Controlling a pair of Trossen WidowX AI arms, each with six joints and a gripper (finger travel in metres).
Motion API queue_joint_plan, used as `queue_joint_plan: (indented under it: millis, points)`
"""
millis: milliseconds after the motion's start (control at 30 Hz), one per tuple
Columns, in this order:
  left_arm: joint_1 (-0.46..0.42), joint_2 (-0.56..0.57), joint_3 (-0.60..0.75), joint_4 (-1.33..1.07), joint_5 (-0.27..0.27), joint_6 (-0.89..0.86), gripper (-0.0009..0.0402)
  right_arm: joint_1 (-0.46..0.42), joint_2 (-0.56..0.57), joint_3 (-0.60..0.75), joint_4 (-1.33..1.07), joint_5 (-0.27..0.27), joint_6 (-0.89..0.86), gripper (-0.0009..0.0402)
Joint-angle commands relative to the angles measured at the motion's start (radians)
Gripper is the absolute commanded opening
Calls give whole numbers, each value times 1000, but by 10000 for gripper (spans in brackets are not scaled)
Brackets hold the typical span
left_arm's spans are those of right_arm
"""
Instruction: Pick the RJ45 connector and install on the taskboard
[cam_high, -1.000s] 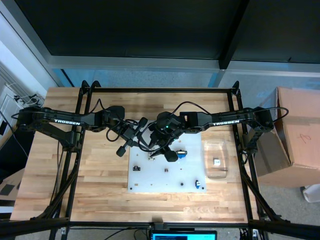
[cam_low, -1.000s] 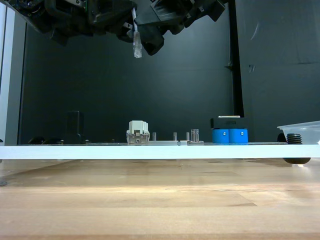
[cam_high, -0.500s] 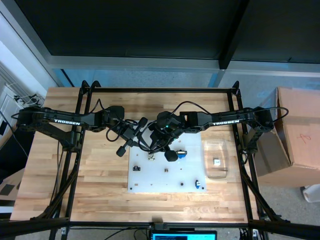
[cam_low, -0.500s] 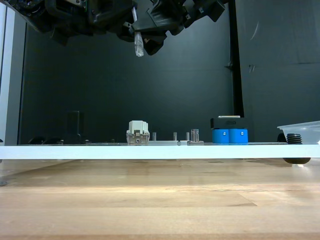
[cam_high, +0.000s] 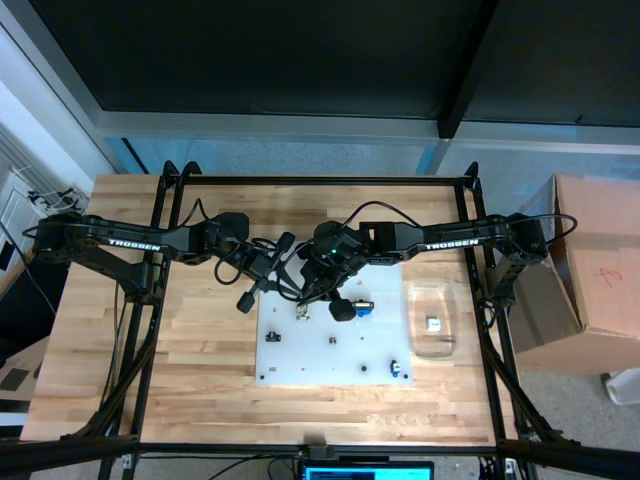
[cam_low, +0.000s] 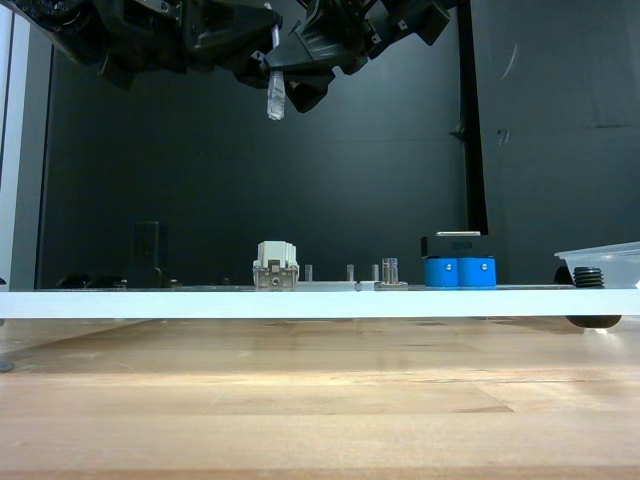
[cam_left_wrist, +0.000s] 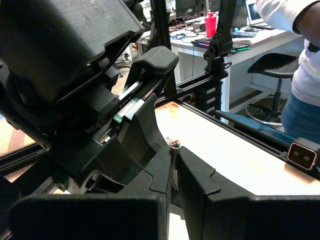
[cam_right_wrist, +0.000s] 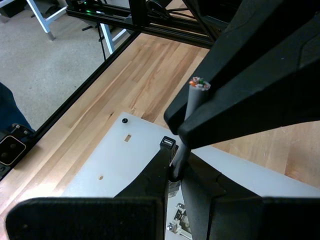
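The RJ45 connector (cam_low: 274, 99), clear plastic on a short grey cable (cam_right_wrist: 192, 102), hangs nearly upright in the air high above the white taskboard (cam_high: 290, 365). My right gripper (cam_right_wrist: 175, 172) is shut on the cable just above the plug. My left gripper (cam_left_wrist: 175, 165) is shut on the same cable near its cut end (cam_left_wrist: 174, 144). In the high view the left gripper (cam_high: 268, 275) and the right gripper (cam_high: 318, 285) meet over the board's far left part. A beige seat (cam_low: 276, 268) stands on the board straight below the plug, far beneath it.
Blue blocks (cam_low: 459, 270) with a black part on top and small metal posts (cam_low: 389, 271) stand on the board to the right. A clear tray (cam_high: 434, 320) holding a small white piece lies right of the board. A cardboard box (cam_high: 590, 270) sits beyond the table's right edge.
The plug has swung from a slight tilt back to nearly upright and sits a little lower. Both grippers keep hold of the cable; the right gripper shifted slightly left.
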Motion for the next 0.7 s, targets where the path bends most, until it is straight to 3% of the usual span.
queue_joint_plan:
  millis: [33, 167, 400, 700]
  points:
    - [1, 0, 2, 10, -16, -30, 5, 0, 0, 0, 0, 1, 4, 0]
    - [1, 0, 9, 10, -46, -47, 25, 0, -6, -14, -2, 4, 14, 0]
    - [1, 0, 22, 9, -116, -80, 78, 2, -64, -80, 0, 63, 42, 0]
    - [1, 0, 22, 8, -182, -84, 113, 13, -206, -217, 2, 212, 142, 0]
